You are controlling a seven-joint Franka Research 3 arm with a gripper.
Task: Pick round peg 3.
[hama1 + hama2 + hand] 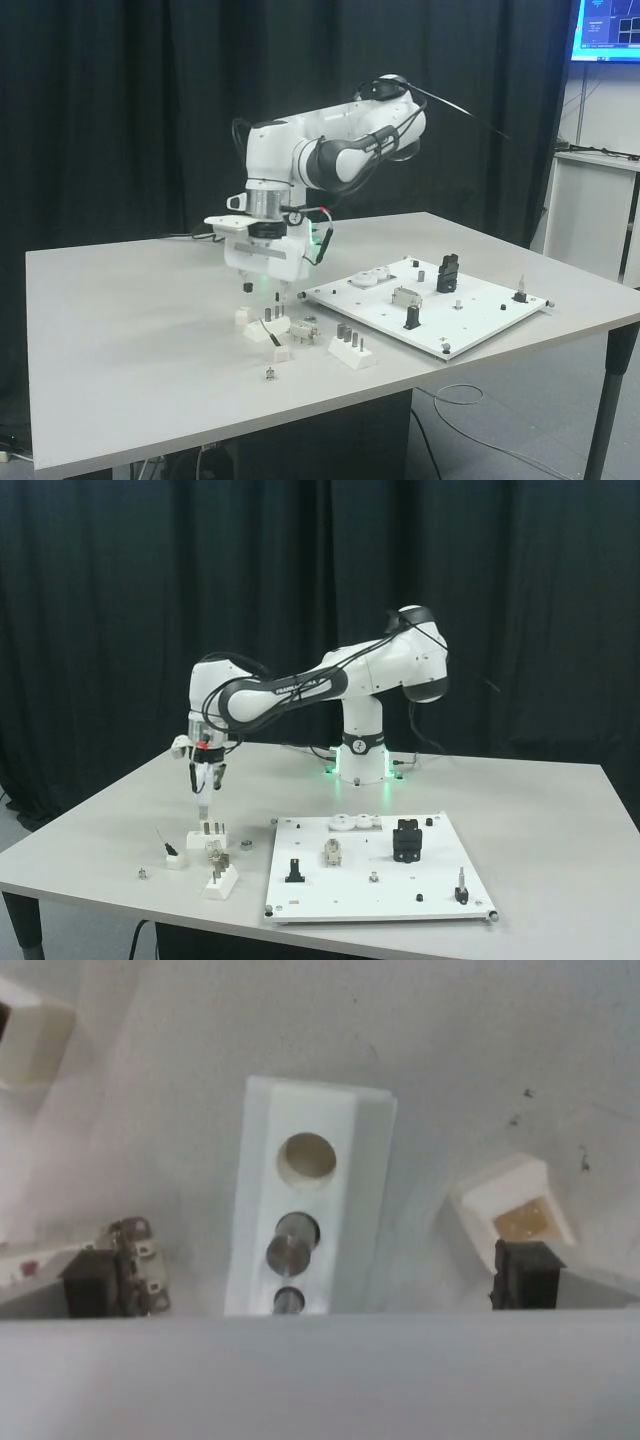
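The peg (288, 1248) stands upright in a white block (305, 1195) at centre frame in the wrist view, in the middle of three holes in a row. The hole above it in the frame is empty (307, 1156); the one below it holds a smaller peg (288, 1300), half cut off by the arm's own housing. Which of these counts as peg 3 I cannot tell; the middle one is my guess. Its long axis points up toward the camera, so only its round top shows.

The jaws (305, 1278) hang above the block, one black finger (95, 1282) at lower left and the other (525, 1274) at lower right, spread wide with nothing between them. The peg lies between them, slightly nearer the left one, so the coming move looks like a straight descent with a small sideways correction.

In the first room view the block (354, 352) sits on the grey worktop (120, 330) at lower centre, among other small white holders (246, 318), left of the white board (430, 308).
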